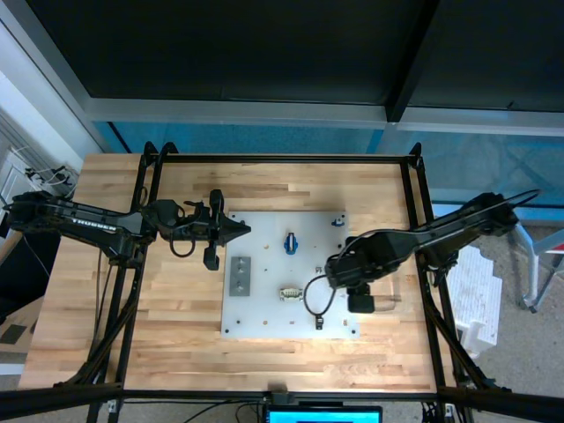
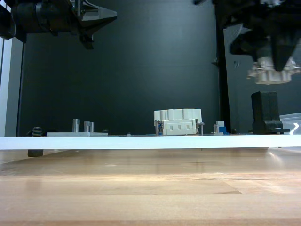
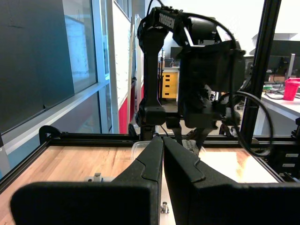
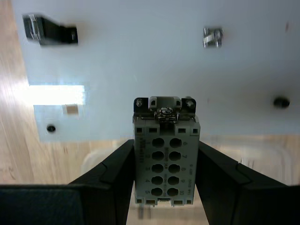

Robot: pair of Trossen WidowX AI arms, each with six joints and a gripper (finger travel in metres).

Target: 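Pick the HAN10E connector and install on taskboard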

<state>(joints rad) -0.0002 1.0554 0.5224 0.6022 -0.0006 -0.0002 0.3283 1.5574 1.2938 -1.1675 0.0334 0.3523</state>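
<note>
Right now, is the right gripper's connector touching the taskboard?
No: the right gripper holds the HAN10E connector in the air above the taskboard, while the left gripper hangs shut over its left edge.

TROSSEN on my left arm (image 1: 88, 226), left of taskboard (image 1: 264, 308); TROSSEN on my right arm (image 3: 168, 21); digits on HAN10E connector (image 4: 165, 159) unreadable.

Even overhead light, glare patch on taskboard (image 4: 140, 61), low view's bkgd dark, fg blurry.
</note>
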